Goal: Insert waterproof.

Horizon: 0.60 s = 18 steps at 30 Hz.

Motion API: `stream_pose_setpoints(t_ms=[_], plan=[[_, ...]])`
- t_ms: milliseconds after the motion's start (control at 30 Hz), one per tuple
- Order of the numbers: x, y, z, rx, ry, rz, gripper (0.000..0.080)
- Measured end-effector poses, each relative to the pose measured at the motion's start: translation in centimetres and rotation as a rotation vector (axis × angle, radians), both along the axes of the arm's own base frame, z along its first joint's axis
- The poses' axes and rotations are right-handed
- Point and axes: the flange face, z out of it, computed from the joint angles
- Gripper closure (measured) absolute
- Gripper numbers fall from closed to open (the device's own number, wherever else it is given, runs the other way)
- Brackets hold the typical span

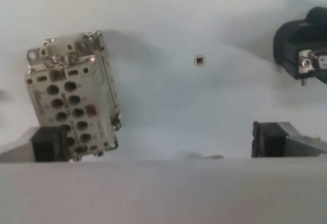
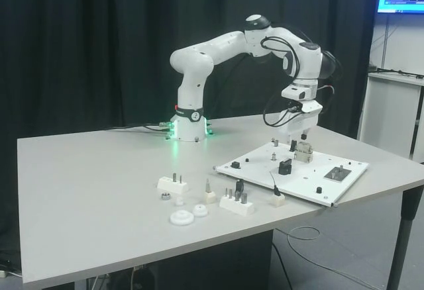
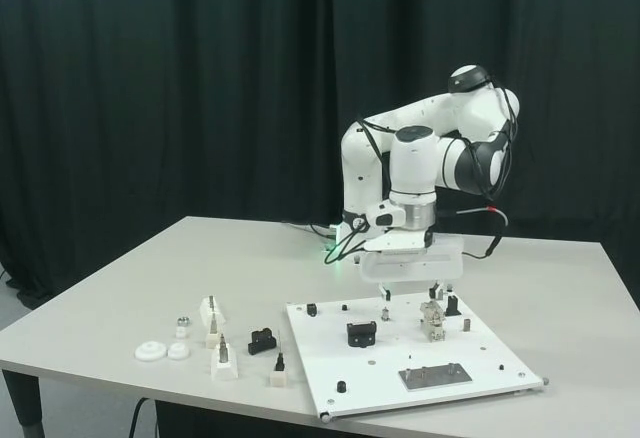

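A white and grey multi-pin connector socket [image 1: 71, 101] is mounted on the white board [image 2: 258, 164], also seen from the room as the socket [image 2: 305, 152] [image 3: 432, 320]. My gripper [image 1: 158, 141] hangs just above the board, open, with nothing between its black fingertips [image 1: 48, 143]. The socket lies beside one fingertip, partly outside the gap. A black round-bodied connector [image 1: 301, 45] sits on the board further off. From the room the gripper [image 2: 298, 138] [image 3: 411, 296] hovers over the board's far side, close to the socket.
On the board stand a black block [image 2: 285, 167] [image 3: 361, 333], a grey metal plate [image 2: 336, 174] [image 3: 436, 376] and small black pegs. Off the board, white holders with pegs [image 2: 172, 183] and white gears [image 2: 179, 218] lie on the grey table. A small hole [image 1: 200, 60] marks the board.
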Motion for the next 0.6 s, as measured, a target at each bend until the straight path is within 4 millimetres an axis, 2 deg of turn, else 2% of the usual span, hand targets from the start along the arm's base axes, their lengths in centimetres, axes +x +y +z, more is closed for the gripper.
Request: stream_pose_setpoints(t_ms=[600], plan=[[0.1,0.5,-1.1,0.001,-0.018,-0.013,0.0003]])
